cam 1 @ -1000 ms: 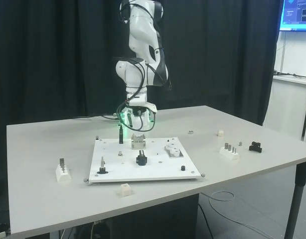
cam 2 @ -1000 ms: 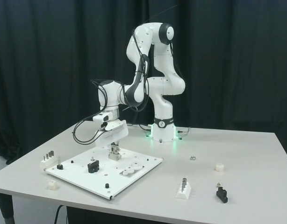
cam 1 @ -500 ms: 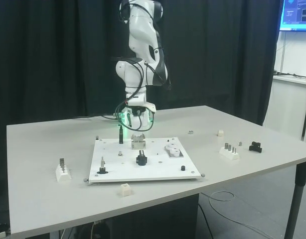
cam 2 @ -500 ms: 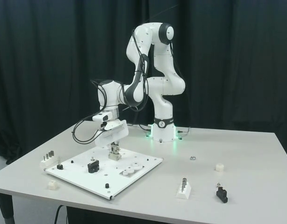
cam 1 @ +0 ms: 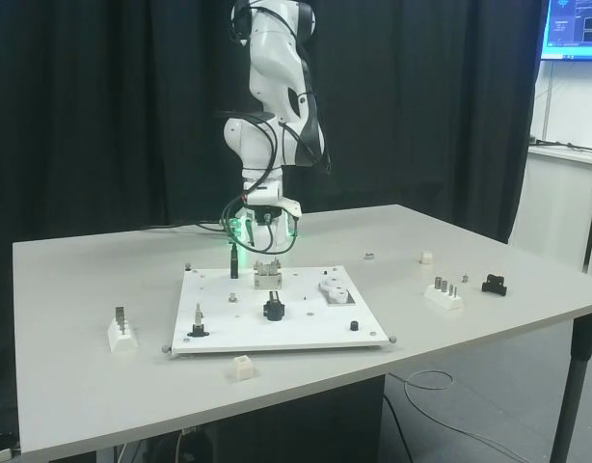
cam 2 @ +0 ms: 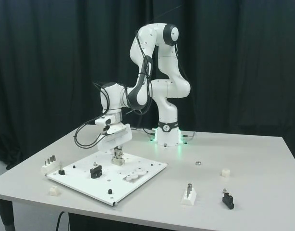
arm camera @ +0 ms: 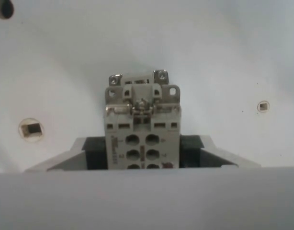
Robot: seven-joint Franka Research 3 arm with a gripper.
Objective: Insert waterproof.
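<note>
Now you see one waterproof connector [arm camera: 142, 125] standing upright on the white board [cam 1: 306, 323], directly under the gripper [cam 2: 118, 150]. Whether the fingers grip it or stand apart, you cannot tell. On the bench [cam 1: 74, 289] around the board: two pin holders, two small white blocks, one black part.

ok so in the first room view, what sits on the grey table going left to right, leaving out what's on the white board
Small white block holding upright grey pins → small white cube near the front edge → square white board → tiny white cube → white block with grey pins → small black part.
</note>
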